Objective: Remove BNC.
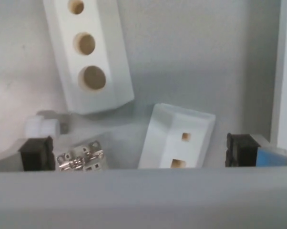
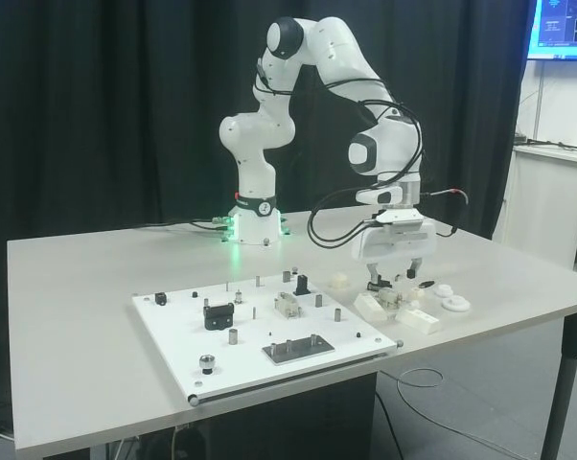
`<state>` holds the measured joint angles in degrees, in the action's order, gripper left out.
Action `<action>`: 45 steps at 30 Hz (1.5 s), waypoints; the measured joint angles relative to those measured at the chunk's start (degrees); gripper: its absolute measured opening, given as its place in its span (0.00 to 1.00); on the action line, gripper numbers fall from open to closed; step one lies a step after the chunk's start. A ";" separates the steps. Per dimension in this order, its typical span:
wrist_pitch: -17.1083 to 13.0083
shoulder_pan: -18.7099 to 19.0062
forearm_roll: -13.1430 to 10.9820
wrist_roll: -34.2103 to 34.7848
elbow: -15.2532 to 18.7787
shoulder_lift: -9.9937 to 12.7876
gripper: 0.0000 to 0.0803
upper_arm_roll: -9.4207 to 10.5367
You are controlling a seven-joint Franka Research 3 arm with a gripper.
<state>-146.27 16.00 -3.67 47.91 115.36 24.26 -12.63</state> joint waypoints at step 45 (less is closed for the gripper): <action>2.05 -3.17 2.84 -1.57 -4.03 1.01 1.00 -0.43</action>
